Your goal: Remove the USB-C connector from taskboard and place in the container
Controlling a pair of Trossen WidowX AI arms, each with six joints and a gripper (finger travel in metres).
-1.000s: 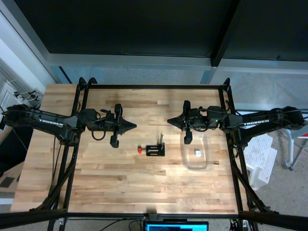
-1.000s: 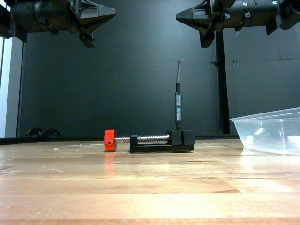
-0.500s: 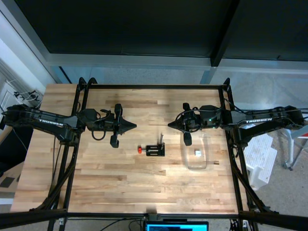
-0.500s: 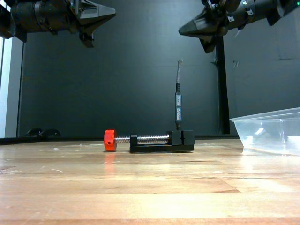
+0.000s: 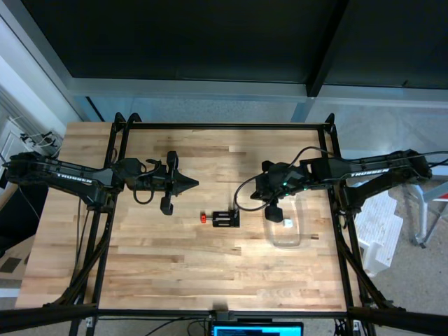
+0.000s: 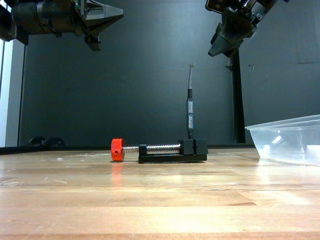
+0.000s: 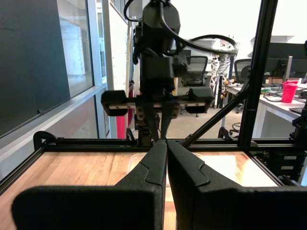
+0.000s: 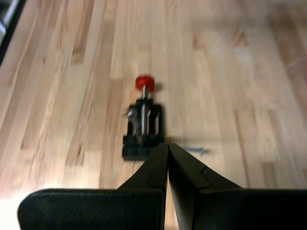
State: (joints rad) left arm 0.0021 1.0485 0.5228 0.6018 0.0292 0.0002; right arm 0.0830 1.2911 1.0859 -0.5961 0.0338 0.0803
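Note:
The taskboard (image 6: 172, 150), a small black block with a red-orange knob (image 6: 117, 149), lies mid-table; it also shows as the taskboard (image 5: 224, 218) and the taskboard (image 8: 143, 130). The USB-C connector (image 6: 190, 114) stands upright in the block, its thin lead pointing up. My right gripper (image 6: 212, 52) is shut and empty, tilted down, hanging high above and slightly right of the connector; its tip (image 8: 168, 145) points at the block's near end. The clear container (image 5: 285, 225) lies right of the block. High at the left, my left gripper (image 6: 121, 15) is shut and holds nothing.
A small white square piece (image 5: 288, 222) lies inside the container (image 6: 290, 140). A black frame (image 5: 224, 127) borders the wooden table at the back and along both sides. In the left wrist view the shut fingers (image 7: 166, 143) face the right arm across the table.
My right gripper has pitched from level to pointing down and shifted toward the taskboard. The left arm, taskboard and connector have not moved.

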